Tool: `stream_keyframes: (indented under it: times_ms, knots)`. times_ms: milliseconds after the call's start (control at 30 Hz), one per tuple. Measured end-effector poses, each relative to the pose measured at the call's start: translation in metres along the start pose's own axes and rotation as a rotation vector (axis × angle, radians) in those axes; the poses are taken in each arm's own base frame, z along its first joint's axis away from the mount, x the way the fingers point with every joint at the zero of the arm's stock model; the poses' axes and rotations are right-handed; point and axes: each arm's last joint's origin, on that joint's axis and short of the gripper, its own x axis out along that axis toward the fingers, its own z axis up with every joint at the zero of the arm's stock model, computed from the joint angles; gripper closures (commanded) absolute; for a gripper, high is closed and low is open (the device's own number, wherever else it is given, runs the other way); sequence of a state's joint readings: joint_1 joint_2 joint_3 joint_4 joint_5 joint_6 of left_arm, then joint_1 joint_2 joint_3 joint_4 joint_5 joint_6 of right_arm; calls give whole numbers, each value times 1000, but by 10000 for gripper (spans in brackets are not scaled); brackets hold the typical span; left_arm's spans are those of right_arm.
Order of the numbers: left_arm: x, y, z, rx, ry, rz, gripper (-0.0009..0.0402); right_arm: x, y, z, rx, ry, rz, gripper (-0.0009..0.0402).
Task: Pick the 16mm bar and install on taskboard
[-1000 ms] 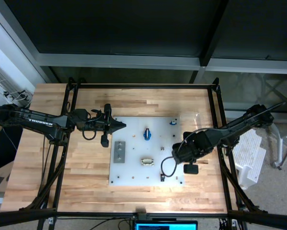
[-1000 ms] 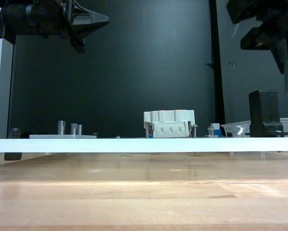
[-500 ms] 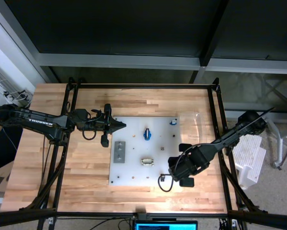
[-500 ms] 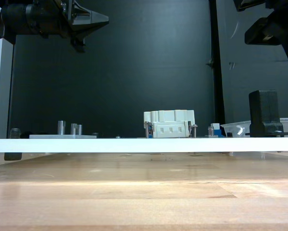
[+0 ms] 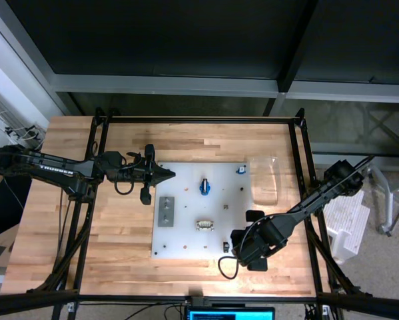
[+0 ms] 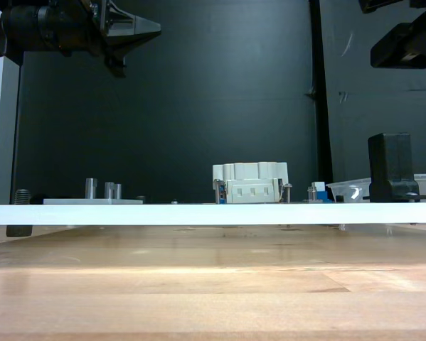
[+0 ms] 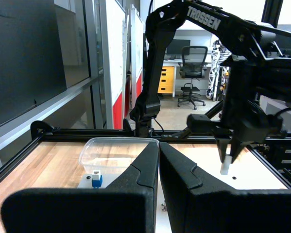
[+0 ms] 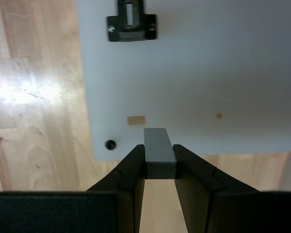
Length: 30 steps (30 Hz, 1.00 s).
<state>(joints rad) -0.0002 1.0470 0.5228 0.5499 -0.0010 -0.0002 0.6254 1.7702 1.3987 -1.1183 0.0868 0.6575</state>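
My right pincer [image 8: 160, 153] is clamped on the 16mm bar [image 8: 160, 144].
High view: it hangs over the taskboard's [image 5: 186, 230] near right corner; my left pincer [image 5: 167, 175] is over the far left corner. Left wrist view: left pincer pressed together. Right wrist view: bar above the taskboard edge.

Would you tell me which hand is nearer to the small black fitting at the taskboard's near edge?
Right. The right hand, shut on the bar, hovers close beside the black fitting over the taskboard's near right corner; the left hand, shut, hangs above the far left corner.
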Motion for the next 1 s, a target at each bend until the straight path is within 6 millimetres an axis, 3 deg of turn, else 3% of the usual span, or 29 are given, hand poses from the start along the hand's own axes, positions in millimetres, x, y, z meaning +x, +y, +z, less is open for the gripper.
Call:
stream_keyframes:
  times_ms: [400,1000]
  knots:
    - [0,0,0,0,0,0,393,17,11,2,-1,14,-8,391]
    - [0,0,0,0,0,0,393,23,11,1,-1,14,-9,391]
